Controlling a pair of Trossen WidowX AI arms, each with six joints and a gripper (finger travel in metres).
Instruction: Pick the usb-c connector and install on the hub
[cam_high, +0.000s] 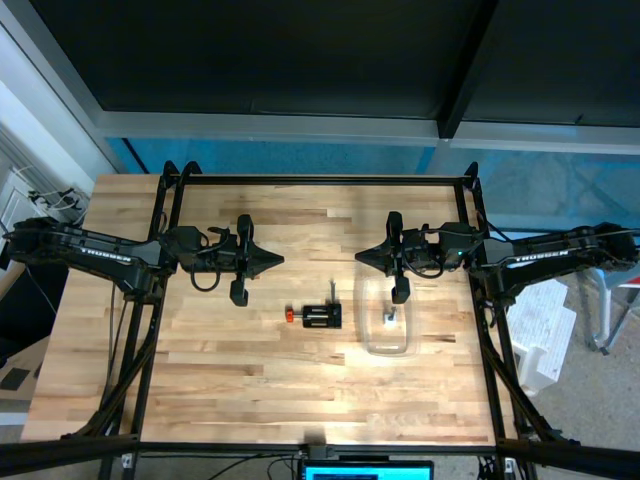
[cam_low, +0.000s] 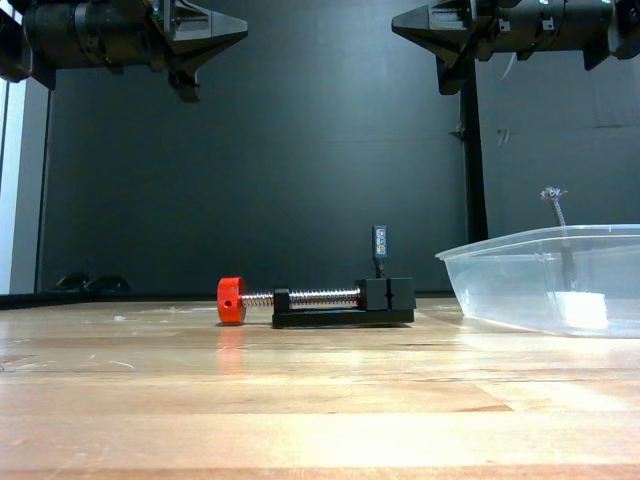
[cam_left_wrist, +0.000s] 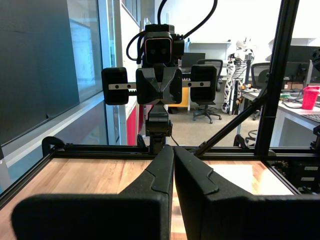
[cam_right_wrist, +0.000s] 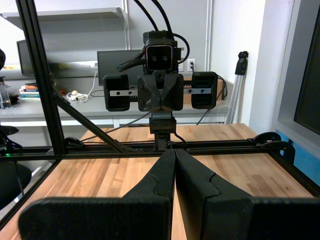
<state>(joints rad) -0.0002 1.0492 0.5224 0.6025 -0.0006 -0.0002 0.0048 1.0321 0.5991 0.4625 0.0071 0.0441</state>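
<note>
Pick not begun: left gripper (cam_high: 278, 260), right gripper (cam_high: 360, 256) both pressed together, high over tabletop (cam_high: 200, 350). Loose connector (cam_high: 389, 317) in clear tub (cam_high: 375, 337). Next: right gripper spreads, descends onto it.

Light wood table (cam_high: 250, 350) inside a black frame (cam_high: 320, 181). Dark wall (cam_low: 320, 150) behind it. Left wrist view: windows (cam_left_wrist: 85, 50), office chair (cam_left_wrist: 205, 111), beige floor (cam_left_wrist: 187, 132). Right wrist view: white wall (cam_right_wrist: 230, 30), shelf (cam_right_wrist: 65, 12), monitor (cam_right_wrist: 107, 60) on a desk (cam_right_wrist: 30, 112), tripod (cam_right_wrist: 241, 80). Even indoor light.
</note>
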